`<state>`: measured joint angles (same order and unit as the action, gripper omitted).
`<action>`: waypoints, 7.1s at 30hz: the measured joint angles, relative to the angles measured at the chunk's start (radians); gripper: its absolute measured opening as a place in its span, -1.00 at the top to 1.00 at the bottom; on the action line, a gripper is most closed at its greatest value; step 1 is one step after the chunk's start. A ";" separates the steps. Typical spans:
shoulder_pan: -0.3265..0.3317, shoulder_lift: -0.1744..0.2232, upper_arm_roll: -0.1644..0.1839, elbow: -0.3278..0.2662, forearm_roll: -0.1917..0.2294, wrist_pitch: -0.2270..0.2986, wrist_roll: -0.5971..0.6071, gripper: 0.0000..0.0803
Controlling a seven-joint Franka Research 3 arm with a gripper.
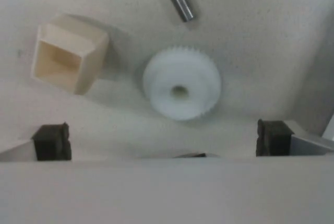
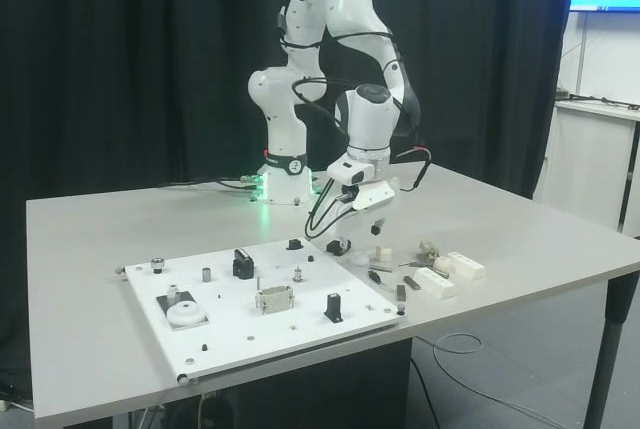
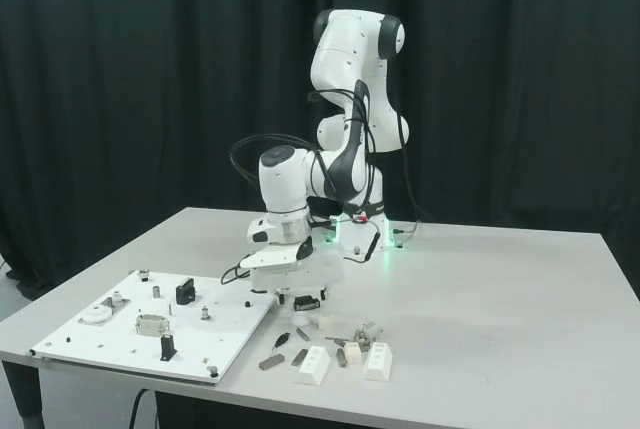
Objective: Remove large gear.
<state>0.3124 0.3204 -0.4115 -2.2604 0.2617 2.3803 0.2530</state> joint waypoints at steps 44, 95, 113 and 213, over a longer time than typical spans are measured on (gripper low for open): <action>0.008 -0.035 -0.001 -0.046 -0.014 0.091 0.015 -0.99; 0.004 -0.041 -0.154 0.016 -0.120 0.234 0.021 -0.99; -0.087 -0.026 -0.208 0.142 -0.156 0.209 -0.047 -0.99; -0.642 0.683 -0.121 1.151 0.281 -0.314 -0.298 -0.99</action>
<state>-0.3299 1.0032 -0.5329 -1.1099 0.5430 2.0667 -0.0451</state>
